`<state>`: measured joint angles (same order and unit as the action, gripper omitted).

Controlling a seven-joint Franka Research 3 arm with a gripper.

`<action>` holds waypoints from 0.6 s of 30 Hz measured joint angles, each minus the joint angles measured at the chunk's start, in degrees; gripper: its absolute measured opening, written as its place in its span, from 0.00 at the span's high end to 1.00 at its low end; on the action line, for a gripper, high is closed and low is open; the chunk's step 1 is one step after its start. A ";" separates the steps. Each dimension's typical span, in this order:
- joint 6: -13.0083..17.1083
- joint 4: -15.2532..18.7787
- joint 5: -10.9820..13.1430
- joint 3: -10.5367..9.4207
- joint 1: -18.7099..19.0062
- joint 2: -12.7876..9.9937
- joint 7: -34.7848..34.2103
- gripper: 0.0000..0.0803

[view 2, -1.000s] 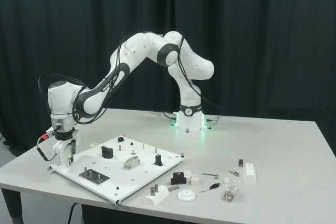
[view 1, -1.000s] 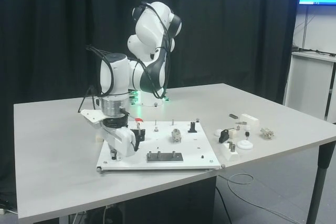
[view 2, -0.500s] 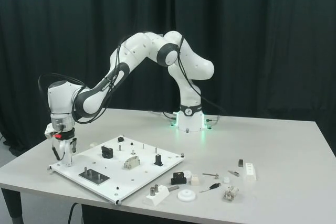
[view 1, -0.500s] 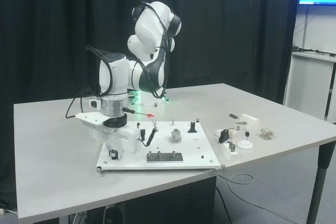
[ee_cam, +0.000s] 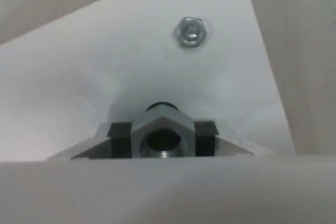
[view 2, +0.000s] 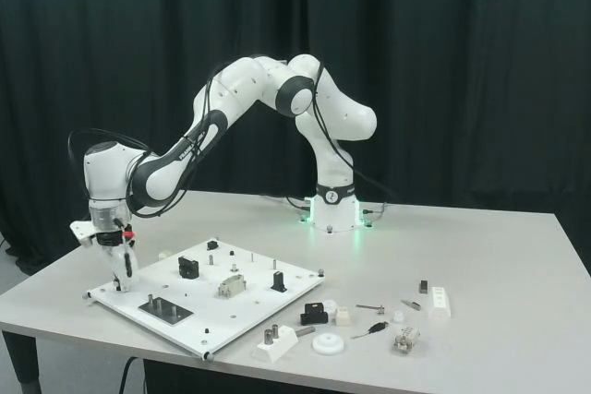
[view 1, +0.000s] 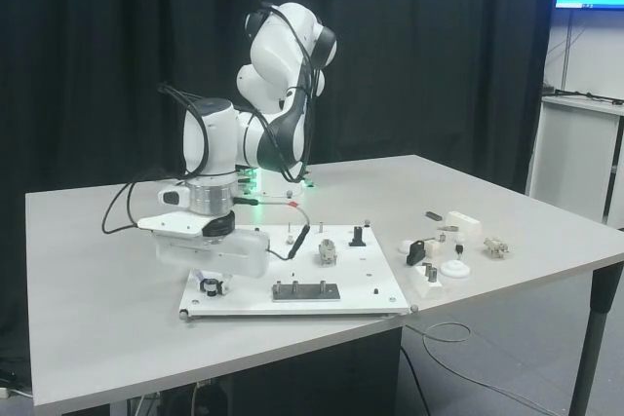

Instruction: Remove bolt 4.

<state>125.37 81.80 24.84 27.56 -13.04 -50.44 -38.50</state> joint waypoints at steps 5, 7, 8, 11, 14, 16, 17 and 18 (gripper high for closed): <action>0.08 0.07 0.13 0.01 -0.01 0.04 9.68 0.71; 0.09 0.10 0.42 0.06 -0.02 0.06 12.75 0.71; 0.09 0.12 0.58 0.09 -0.03 0.07 14.07 0.71; 0.09 0.15 0.86 0.12 -0.09 0.08 17.21 0.71; 0.10 0.17 1.01 0.14 -0.14 0.08 20.27 0.71; 0.16 0.20 1.05 0.16 -0.17 0.08 22.49 0.71; 0.17 0.22 1.08 0.16 -0.19 0.08 23.53 0.71; 0.17 0.24 1.17 0.17 -0.21 0.08 24.63 0.71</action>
<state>125.54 82.04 26.01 27.73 -13.25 -50.36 -13.87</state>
